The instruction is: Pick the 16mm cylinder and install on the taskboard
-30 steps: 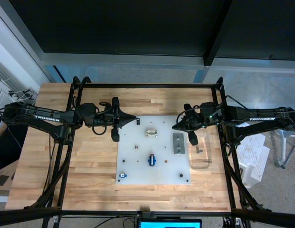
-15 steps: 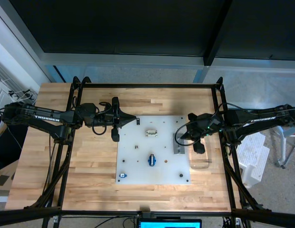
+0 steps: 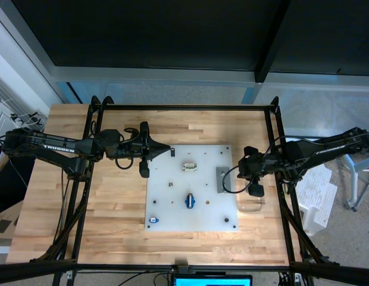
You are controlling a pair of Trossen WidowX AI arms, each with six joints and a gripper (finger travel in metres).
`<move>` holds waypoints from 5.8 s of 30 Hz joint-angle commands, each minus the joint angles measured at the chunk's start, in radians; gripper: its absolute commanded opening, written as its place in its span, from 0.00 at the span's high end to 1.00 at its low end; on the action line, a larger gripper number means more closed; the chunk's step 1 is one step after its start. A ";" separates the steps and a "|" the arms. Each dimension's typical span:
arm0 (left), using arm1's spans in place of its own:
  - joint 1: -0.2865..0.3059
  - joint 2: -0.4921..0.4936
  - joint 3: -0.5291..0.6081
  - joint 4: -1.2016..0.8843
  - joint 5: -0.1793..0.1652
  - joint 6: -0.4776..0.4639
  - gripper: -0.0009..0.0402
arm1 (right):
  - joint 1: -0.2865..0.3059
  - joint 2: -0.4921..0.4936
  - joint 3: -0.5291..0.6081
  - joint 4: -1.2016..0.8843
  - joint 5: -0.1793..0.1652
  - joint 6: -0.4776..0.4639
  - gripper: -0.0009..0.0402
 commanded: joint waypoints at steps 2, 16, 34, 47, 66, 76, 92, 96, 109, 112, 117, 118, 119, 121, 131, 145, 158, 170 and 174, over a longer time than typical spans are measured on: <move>0.000 0.000 0.000 0.000 0.000 0.000 0.98 | 0.018 0.002 0.026 -0.083 0.003 0.029 0.98; 0.000 0.000 0.000 0.000 0.000 0.000 0.98 | 0.105 0.002 0.035 -0.238 -0.006 0.115 0.96; 0.000 0.000 0.000 0.000 0.000 0.000 0.98 | 0.146 0.055 0.031 -0.302 -0.006 0.181 0.56; 0.000 0.000 0.000 0.000 0.000 0.000 0.98 | 0.154 0.068 0.024 -0.298 -0.005 0.180 0.42; 0.000 0.000 0.000 0.000 0.000 0.000 0.98 | 0.164 0.081 -0.002 -0.290 -0.005 0.182 0.42; 0.000 0.000 0.000 0.000 0.000 0.000 0.98 | 0.171 0.128 -0.030 -0.246 -0.006 0.183 0.42; 0.000 0.000 0.000 0.000 0.000 0.000 0.98 | 0.192 0.183 -0.069 -0.183 -0.005 0.182 0.42; 0.000 0.000 0.000 0.000 0.000 0.000 0.98 | 0.196 0.193 -0.082 -0.162 -0.005 0.182 0.42; 0.000 0.000 0.000 0.000 0.000 0.000 0.98 | 0.208 0.212 -0.129 -0.087 -0.006 0.183 0.42; 0.000 0.000 0.000 0.000 0.000 0.000 0.98 | 0.209 0.219 -0.138 -0.062 -0.006 0.183 0.42; 0.000 0.000 0.000 0.000 0.000 0.000 0.98 | 0.211 0.236 -0.147 -0.054 0.001 0.215 0.42; 0.000 0.000 0.000 0.000 0.000 0.000 0.98 | 0.211 0.240 -0.149 -0.053 0.005 0.234 0.43; 0.000 0.000 0.000 0.000 0.000 0.000 0.98 | 0.212 0.242 -0.152 -0.050 0.005 0.243 0.43; 0.000 0.000 0.000 0.000 0.000 0.000 0.98 | 0.215 0.244 -0.163 -0.039 0.002 0.261 0.44; 0.000 0.000 0.000 0.000 0.000 0.000 0.98 | 0.225 0.244 -0.192 0.013 0.002 0.261 0.53; 0.000 0.000 0.000 0.000 0.000 0.000 0.98 | 0.227 0.244 -0.192 0.009 0.001 0.261 0.79; 0.000 0.000 0.000 0.000 0.000 0.000 0.98 | 0.227 0.241 -0.168 -0.032 -0.008 0.259 0.96; 0.000 0.000 0.000 0.000 0.000 0.000 0.98 | 0.225 0.243 -0.004 -0.175 -0.009 0.258 0.95; 0.000 0.000 0.000 0.000 0.000 0.000 0.98 | 0.224 0.246 0.040 -0.180 -0.009 0.258 0.95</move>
